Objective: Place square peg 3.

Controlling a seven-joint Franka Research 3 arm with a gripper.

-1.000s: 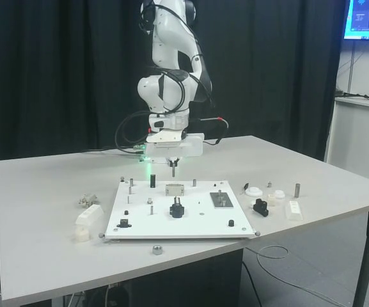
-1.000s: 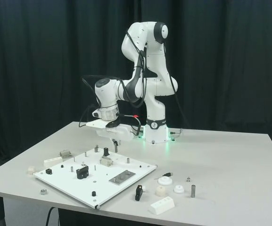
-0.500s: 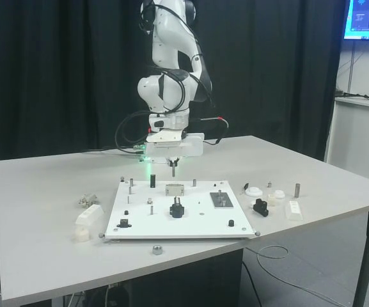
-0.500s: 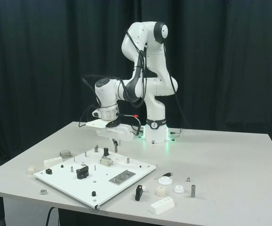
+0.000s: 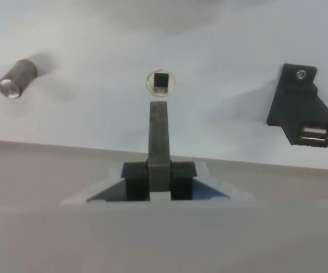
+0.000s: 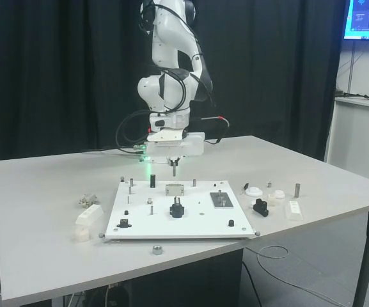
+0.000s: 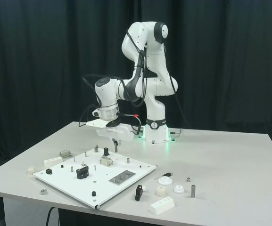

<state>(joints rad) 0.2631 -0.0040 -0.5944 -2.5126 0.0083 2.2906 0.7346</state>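
Note:
My gripper [image 5: 158, 175] is shut on square peg 3 [image 5: 158, 133], a dark grey bar that sticks straight out past the black pads [image 5: 134, 180]. A small square hole [image 5: 160, 83] in the white board [image 5: 226, 68] lies just beyond the peg's tip, in line with it. In the first room view the gripper [image 6: 172, 160] holds the peg [image 6: 172, 170] upright above the far edge of the board [image 6: 197, 220], clear of its surface. The second room view shows the same peg [image 7: 115, 147] hanging below the gripper [image 7: 114, 140].
A grey cylinder [image 5: 17, 78] and a black connector block [image 5: 301, 108] stand on the board either side of the hole. More pegs and black parts sit on the board [image 6: 176, 208]. Loose white gears [image 6: 254, 191], a white block [image 6: 293, 209] and another white block [image 6: 89, 220] lie beside it.

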